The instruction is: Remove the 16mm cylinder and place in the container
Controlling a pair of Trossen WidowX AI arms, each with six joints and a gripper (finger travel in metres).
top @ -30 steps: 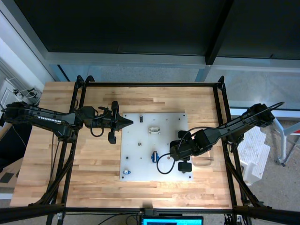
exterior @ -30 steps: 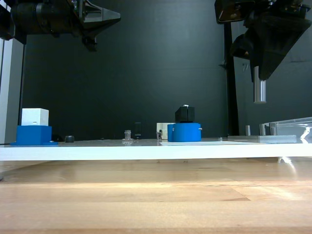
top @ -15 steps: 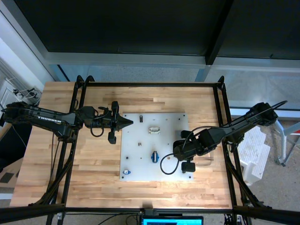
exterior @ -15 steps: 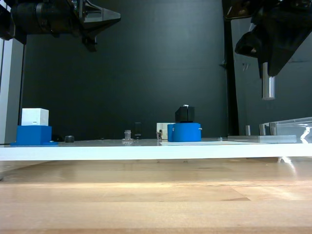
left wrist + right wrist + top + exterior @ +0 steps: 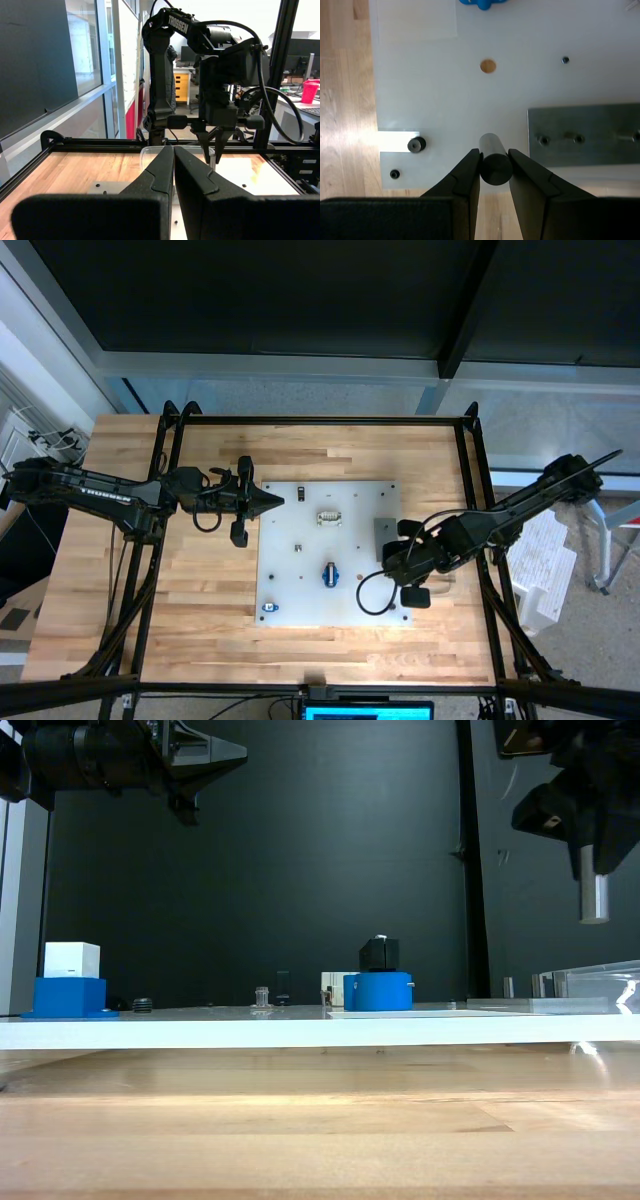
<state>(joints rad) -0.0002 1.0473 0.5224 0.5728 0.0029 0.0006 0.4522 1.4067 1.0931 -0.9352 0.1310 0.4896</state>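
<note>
Landmark: task board (image 5: 290, 585), flat on the table (image 5: 200, 640).

- Left gripper (image 5: 278, 500): raised above the board's left edge, far half.
- Right gripper (image 5: 495, 159): raised above the board's right margin, near half.
- 16mm cylinder (image 5: 594, 898): upright between the right gripper's fingers, hanging well clear of the board surface.
- Metal block (image 5: 385, 535): on the board along its right edge, just beyond the cylinder.
- Container (image 5: 610, 982): on the table just beside the board's right edge.
- Connector (image 5: 328, 517): on the board, far centre.
- Plug part (image 5: 329, 575): on the board, centre.
- Small peg (image 5: 297, 547): on the board, left of centre.
- Small block (image 5: 270, 608): on the board's near-left corner.
</note>
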